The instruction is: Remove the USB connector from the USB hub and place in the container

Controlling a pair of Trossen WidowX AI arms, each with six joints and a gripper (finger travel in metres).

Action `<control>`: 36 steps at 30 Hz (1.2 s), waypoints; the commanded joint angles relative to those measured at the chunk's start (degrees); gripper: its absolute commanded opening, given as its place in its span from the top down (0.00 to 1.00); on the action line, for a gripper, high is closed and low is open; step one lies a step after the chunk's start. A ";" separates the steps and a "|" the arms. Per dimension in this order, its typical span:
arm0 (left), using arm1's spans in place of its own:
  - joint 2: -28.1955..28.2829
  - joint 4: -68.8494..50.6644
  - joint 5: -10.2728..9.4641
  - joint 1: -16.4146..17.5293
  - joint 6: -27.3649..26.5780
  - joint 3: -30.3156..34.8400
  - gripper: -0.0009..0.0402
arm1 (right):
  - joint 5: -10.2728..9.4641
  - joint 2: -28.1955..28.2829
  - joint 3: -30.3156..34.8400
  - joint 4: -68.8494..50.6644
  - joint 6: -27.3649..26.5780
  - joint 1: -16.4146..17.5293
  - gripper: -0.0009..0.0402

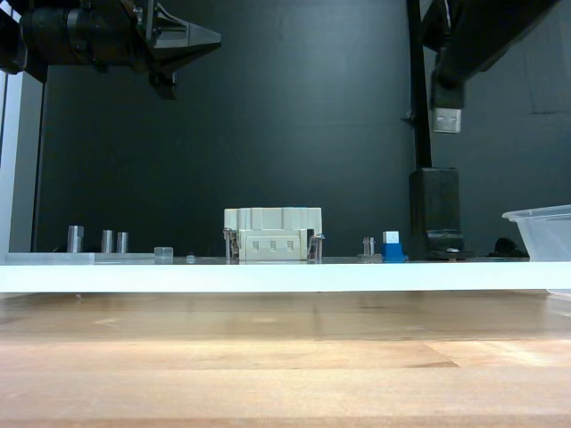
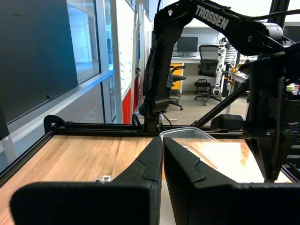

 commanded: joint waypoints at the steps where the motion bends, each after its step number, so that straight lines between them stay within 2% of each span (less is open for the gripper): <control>1: 0.00 0.00 0.02 0.00 0.00 0.00 0.98 | -1.29 -1.27 -0.59 -2.58 2.12 0.37 0.98; 3: 0.00 0.02 0.02 0.00 0.00 0.00 0.98 | -2.03 -2.08 -0.74 -4.92 3.32 0.76 0.98; 9: 0.00 0.02 0.02 0.00 0.00 0.00 0.98 | -2.03 -4.79 -1.84 -9.92 5.01 2.14 0.98; 12: 0.02 0.02 0.02 0.00 0.00 0.00 0.98 | -2.14 -7.06 -3.98 -10.05 6.43 2.40 0.98; 15: 0.02 0.02 0.02 0.02 0.00 0.00 0.98 | -3.28 -9.05 -6.12 -10.10 6.71 2.84 0.98; 24: 0.00 0.02 0.02 0.00 0.00 0.00 0.98 | -3.63 -14.67 -12.57 -10.12 9.46 4.07 0.98; 27: 0.02 0.02 0.02 0.02 0.00 0.00 0.98 | -4.57 -16.74 -15.19 -10.12 10.82 4.66 0.98; 36: 0.02 0.02 0.02 0.00 0.00 0.00 0.98 | -4.59 -21.55 -19.96 -12.09 13.31 6.51 0.98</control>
